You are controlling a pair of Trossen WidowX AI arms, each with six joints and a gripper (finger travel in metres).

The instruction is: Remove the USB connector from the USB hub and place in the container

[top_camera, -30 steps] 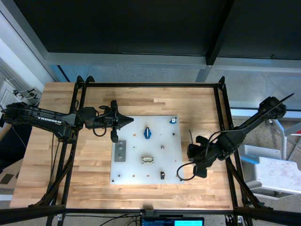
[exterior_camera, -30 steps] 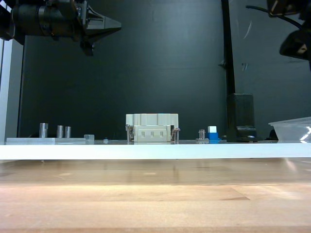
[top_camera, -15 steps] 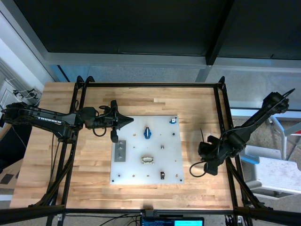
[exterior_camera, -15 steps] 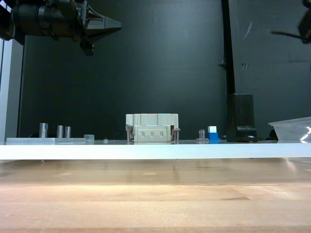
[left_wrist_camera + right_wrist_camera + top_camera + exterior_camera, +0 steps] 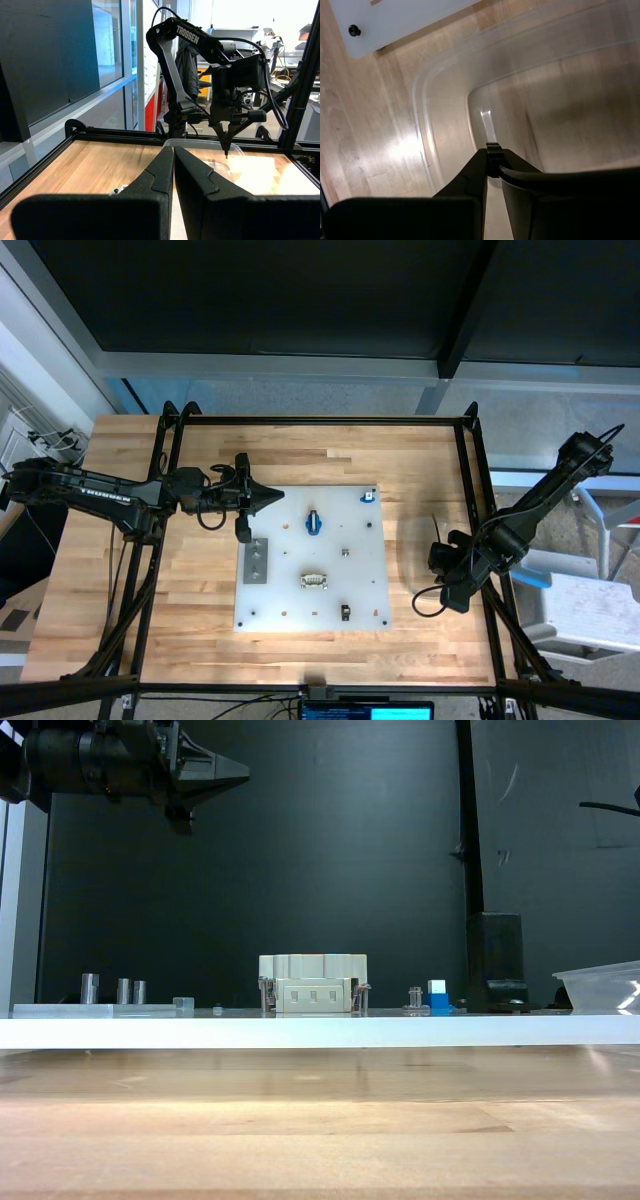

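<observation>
Now the right gripper [image 5: 493, 157] is pinching the USB connector [image 5: 493, 147] above the container [image 5: 422, 100]; the closed left gripper [image 5: 276, 496] is hovering over the board's [image 5: 290, 590] far-left corner.

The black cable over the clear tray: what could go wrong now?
The right gripper pinches the USB connector only by its tip, so it might slip out early. Its loose loop trails sideways and could land across the container rim instead of inside. The left gripper is shut, high above the white board at its left edge, too far to help.
</observation>
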